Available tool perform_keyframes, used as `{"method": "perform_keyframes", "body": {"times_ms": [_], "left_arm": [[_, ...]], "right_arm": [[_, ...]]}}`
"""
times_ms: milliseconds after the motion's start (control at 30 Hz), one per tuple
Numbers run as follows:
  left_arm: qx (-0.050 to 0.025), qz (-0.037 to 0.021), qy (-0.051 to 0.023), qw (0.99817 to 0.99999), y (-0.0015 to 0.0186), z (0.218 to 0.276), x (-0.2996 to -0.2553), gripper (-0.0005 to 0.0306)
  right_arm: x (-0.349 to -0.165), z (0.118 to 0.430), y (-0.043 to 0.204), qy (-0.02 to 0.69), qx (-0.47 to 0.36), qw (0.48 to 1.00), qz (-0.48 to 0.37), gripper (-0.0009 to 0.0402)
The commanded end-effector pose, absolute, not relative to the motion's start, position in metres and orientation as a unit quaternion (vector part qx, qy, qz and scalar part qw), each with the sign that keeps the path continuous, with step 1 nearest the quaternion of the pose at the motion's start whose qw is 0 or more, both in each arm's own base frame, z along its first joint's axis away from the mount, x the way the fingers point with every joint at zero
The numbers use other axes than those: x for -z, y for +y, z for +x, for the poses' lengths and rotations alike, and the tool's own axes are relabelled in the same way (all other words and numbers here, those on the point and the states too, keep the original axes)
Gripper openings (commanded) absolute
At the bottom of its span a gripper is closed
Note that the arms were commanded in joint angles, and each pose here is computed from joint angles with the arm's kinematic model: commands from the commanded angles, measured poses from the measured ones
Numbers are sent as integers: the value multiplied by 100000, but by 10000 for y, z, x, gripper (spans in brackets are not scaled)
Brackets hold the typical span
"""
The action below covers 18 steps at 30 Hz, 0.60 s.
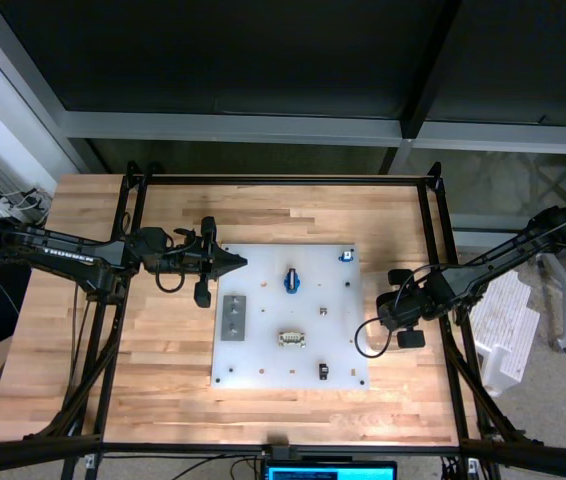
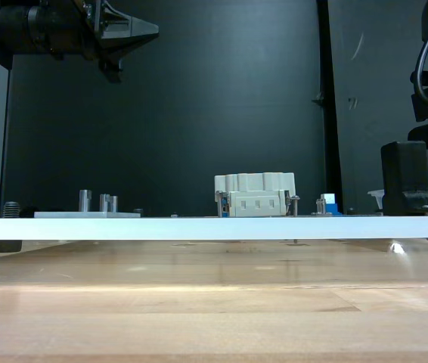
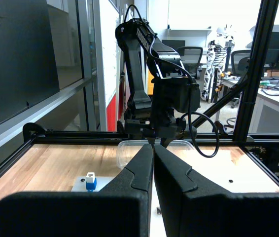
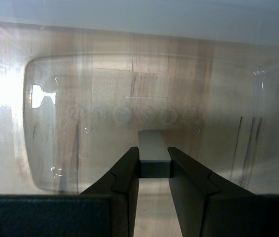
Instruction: Pick the 16mm bar and install on taskboard
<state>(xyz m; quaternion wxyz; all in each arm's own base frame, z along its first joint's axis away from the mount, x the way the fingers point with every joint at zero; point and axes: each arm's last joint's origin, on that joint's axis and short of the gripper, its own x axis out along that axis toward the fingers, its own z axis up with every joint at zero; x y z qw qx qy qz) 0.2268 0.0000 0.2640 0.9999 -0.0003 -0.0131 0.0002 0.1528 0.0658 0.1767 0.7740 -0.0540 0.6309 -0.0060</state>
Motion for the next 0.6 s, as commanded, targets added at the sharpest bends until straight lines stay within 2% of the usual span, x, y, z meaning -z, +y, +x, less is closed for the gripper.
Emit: {"method": "perform_keyframes", "body": {"times_ms": [33,200,600], "left_arm": [[-19,-10,-1287,99992,0,2268,-2639,0],[-19,-10,-1287,99992,0,2268,-2639,0],[-19,-10,-1307,99991,0,2268,-2640,0]], "right_arm": [[-1771,1529,659,63069,633,77414,-5375,8],[-1886,1546,667,62727,509,77705,-5197,1],[-2450,1616,701,61891,463,78427,-4304,0]]}}
